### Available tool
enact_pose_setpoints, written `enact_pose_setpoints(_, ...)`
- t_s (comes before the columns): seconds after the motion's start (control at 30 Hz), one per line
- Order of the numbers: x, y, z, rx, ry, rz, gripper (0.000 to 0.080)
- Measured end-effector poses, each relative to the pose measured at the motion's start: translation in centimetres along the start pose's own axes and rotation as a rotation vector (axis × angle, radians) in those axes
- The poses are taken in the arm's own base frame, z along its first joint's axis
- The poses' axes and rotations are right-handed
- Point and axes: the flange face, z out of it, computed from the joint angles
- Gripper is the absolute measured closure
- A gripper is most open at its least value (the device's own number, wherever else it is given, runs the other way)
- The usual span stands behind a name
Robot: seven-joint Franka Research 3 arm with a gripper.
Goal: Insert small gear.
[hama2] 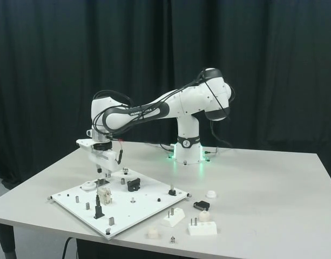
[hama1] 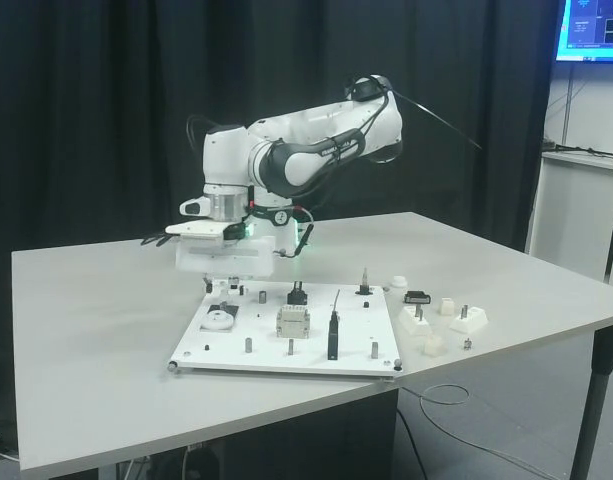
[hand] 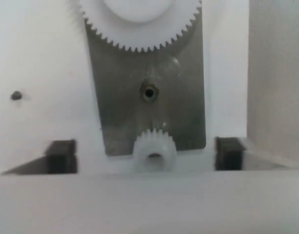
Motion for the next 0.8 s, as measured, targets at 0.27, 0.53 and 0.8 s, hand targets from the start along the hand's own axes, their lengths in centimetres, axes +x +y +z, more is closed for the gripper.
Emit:
enact_pose_setpoints(0.27, -0.5, -1.2, -2.4, 0.001, -0.027, 0.030, 0.0131)
enact_pose_setpoints(0.53, -1.1, -2.6, -3.6, 0.015, -0.046, 0.063, 0.0011)
enact_pose_setpoints(0.8, -1.4, -3.4, -3.4, 0.013, -0.053, 0.078, 0.0003)
